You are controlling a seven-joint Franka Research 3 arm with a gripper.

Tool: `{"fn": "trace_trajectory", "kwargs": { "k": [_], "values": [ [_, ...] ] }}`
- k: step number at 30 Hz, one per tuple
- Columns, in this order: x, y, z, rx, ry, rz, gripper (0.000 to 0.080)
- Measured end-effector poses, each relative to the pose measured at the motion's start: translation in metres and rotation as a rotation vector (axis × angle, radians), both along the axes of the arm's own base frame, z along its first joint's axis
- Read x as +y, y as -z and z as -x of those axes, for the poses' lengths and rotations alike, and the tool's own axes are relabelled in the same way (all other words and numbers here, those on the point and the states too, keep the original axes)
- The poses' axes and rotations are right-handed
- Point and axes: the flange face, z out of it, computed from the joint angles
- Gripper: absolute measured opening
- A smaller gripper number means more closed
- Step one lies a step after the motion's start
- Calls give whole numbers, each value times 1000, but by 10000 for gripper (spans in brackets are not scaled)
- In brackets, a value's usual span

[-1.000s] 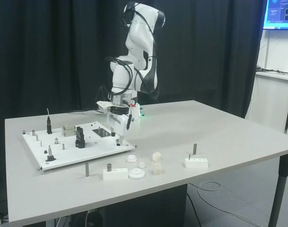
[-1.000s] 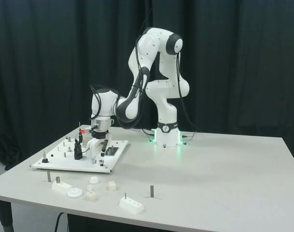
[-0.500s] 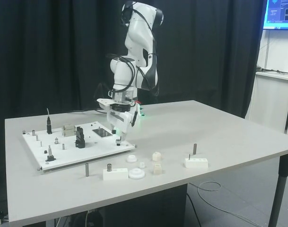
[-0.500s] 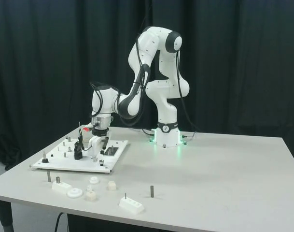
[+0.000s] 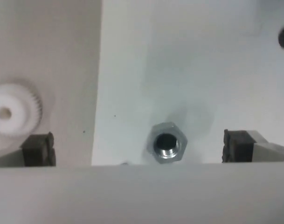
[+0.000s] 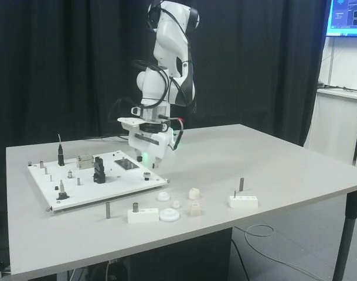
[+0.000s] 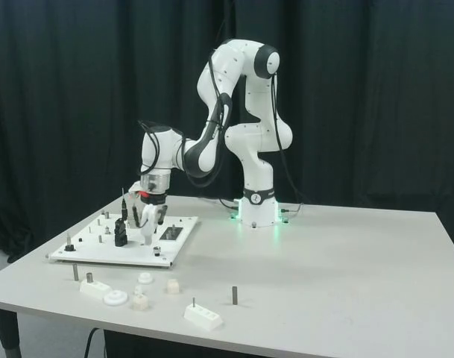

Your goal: Pick medium gear.

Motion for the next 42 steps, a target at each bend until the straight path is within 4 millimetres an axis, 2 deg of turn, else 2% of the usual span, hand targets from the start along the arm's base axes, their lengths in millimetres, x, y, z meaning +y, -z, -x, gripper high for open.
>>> {"fn": "trace_trajectory", "kwargs": {
  "k": [12, 23, 34, 38, 42],
  "values": [
    [1, -10, -6, 41, -464, 28, 800],
    [18, -10, -20, 74, -864, 54, 800],
    [35, 4, -42, 85, -1106, 77, 800],
    [33, 13, -53, 96, -1160, 88, 800],
    [26, 23, -62, 93, -1127, 90, 800]
  ]
}}
